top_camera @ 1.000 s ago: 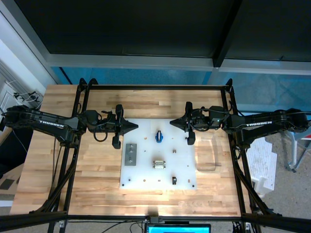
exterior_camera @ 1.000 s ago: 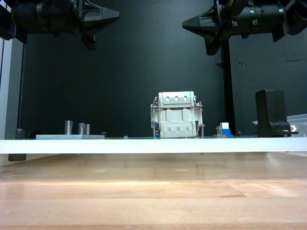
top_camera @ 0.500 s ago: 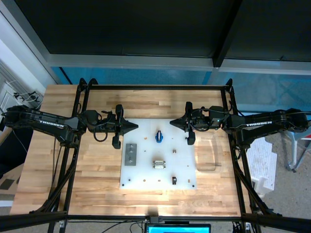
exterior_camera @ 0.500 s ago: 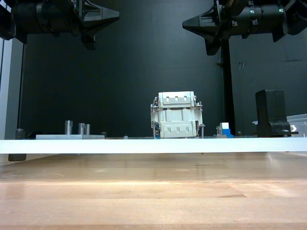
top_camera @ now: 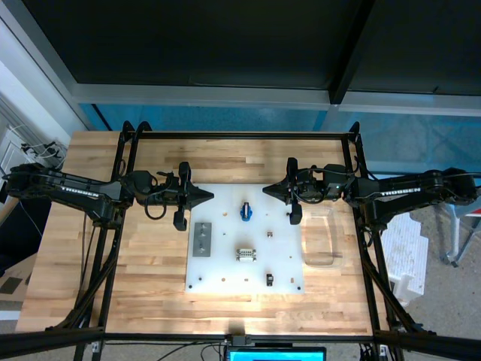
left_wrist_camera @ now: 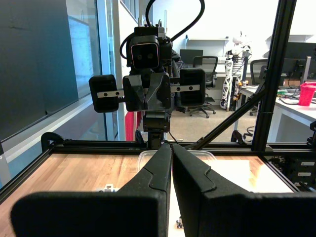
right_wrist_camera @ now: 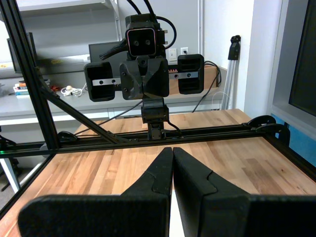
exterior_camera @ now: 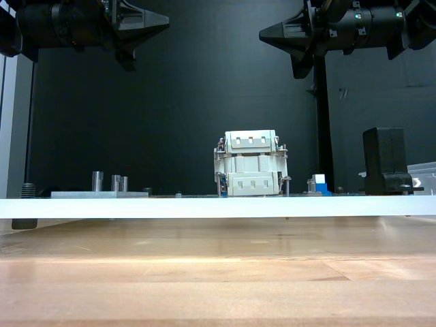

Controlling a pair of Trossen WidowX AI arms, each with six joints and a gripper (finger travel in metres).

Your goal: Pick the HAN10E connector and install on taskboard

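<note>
The HAN10E connector point(top_camera: 245, 255) is a small beige-grey block with metal ends, standing upright on the white taskboard point(top_camera: 225, 274) near its middle; the low view shows the connector point(exterior_camera: 251, 165) seated on the board's top. My left gripper point(top_camera: 209, 195) hovers high over the board's far left corner, shut and empty. My right gripper point(top_camera: 266, 189) hangs over the far right part of the board, shut and empty too. In each wrist view the fingers point(left_wrist_camera: 163, 165) point(right_wrist_camera: 164, 168) are pressed together, pointing at the other arm.
On the taskboard sit a grey metal block point(top_camera: 202, 238) at the left, a blue part point(top_camera: 246, 211) at the back and a small black part point(top_camera: 270, 280) near the front. A clear plastic tray point(top_camera: 322, 239) lies right of the board. A black frame surrounds the wooden table point(top_camera: 113, 278).
</note>
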